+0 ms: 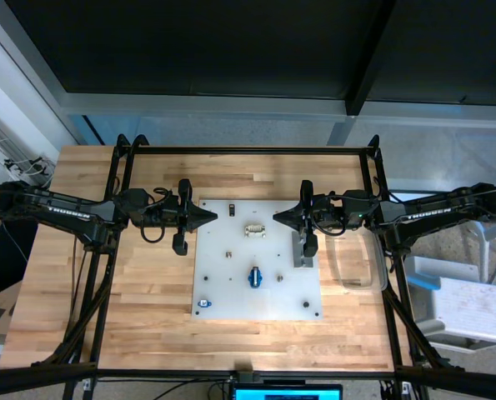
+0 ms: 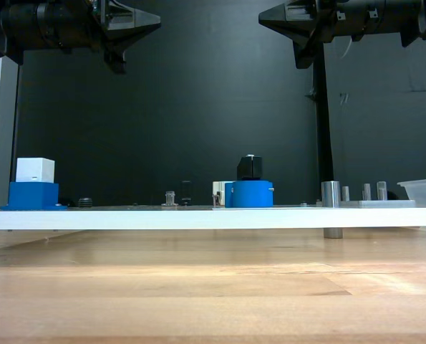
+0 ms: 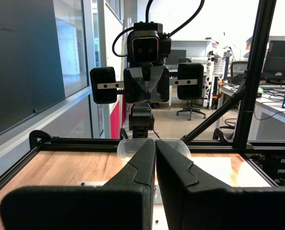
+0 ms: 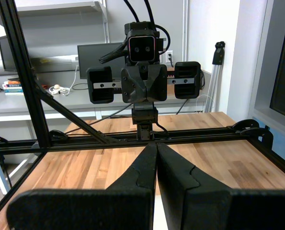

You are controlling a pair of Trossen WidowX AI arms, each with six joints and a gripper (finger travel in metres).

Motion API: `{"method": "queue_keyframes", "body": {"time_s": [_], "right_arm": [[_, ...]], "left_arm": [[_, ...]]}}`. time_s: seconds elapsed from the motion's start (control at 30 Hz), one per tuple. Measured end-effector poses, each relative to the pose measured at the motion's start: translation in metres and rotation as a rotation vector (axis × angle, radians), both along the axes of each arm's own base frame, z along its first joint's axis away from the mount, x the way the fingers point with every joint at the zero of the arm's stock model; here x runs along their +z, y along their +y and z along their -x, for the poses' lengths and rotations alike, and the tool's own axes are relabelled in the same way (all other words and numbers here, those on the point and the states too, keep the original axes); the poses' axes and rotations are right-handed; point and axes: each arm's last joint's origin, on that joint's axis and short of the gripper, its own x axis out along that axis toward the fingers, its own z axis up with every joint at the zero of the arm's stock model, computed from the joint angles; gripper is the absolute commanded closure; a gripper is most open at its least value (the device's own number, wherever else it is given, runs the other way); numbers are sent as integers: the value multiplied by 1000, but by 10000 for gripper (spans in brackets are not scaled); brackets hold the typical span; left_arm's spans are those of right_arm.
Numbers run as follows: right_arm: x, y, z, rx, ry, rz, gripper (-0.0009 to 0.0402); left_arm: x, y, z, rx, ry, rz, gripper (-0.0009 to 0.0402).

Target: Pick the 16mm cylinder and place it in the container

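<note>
Grippers hang high above the counter [image 1: 156, 292], both empty with jaws pressed together: the left gripper [image 1: 212, 214] over the left edge of the white board [image 1: 231, 292], the right gripper [image 1: 279, 217] over its far right part. The 16mm cylinder [image 2: 331, 193] stands upright on the board between the blue connector [image 2: 252, 193] and the grey block [image 2: 377, 204], with the container [image 1: 379, 279] just right of the board. Judged rigid, light and smooth, this small metal peg may slip or tip; take hold across its round side, near the top, squarely.
</note>
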Motion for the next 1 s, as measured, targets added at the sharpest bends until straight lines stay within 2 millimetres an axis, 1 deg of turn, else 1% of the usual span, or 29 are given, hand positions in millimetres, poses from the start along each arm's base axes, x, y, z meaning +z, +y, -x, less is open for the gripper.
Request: {"method": "queue_keyframes", "body": {"time_s": [0.33,0.43,0.67,0.87,1.0], "right_arm": [[0,0,0,-1,0,0,393],[0,0,0,0,1,-29,393],[-4,-1,-1,-9,75,-54,393],[14,0,-3,-11,160,-45,393],[24,0,-4,-15,304,-35,393]], "left_arm": [[0,0,0,0,0,0,393],[0,0,0,0,0,0,393],[0,0,0,0,0,0,393],[0,0,0,0,0,0,393],[0,0,0,0,0,0,393]]}}
